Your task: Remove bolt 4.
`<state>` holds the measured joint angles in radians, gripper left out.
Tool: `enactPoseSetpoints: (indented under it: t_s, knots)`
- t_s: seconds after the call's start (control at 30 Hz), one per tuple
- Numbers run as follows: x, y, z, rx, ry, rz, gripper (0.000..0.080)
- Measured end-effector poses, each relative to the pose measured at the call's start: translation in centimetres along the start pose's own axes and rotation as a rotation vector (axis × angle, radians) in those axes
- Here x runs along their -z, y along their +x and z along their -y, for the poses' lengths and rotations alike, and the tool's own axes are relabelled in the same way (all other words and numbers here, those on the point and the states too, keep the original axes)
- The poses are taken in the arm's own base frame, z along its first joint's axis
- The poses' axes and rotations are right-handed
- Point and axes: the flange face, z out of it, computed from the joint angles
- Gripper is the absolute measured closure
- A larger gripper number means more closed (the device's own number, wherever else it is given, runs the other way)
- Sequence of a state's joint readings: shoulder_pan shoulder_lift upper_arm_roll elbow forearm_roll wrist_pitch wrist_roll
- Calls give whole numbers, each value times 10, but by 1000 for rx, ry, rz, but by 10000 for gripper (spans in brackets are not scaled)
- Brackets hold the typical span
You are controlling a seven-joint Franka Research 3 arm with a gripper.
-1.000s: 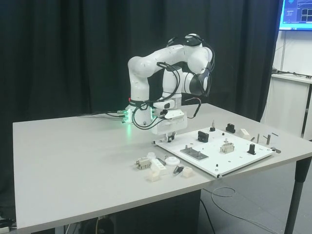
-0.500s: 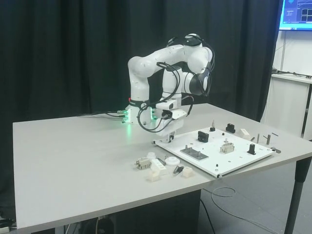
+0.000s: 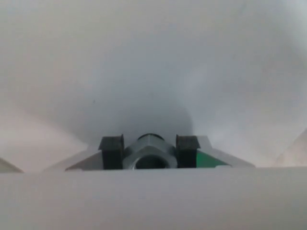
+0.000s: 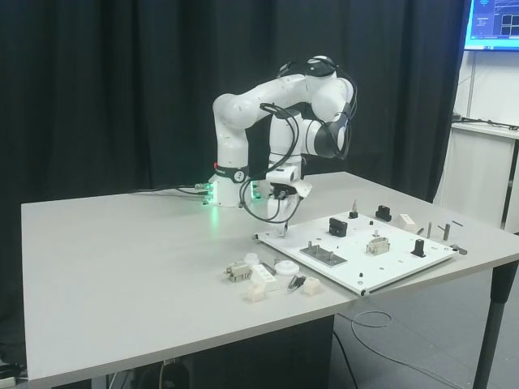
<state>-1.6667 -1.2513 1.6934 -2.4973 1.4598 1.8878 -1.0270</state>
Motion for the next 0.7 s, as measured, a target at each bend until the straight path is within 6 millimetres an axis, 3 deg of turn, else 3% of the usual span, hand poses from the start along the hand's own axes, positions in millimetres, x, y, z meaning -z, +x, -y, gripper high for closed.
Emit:
enactPoseSetpoints:
  t_s: [0.7]
  knots:
    - [0, 0, -1, 259, 12, 3, 573]
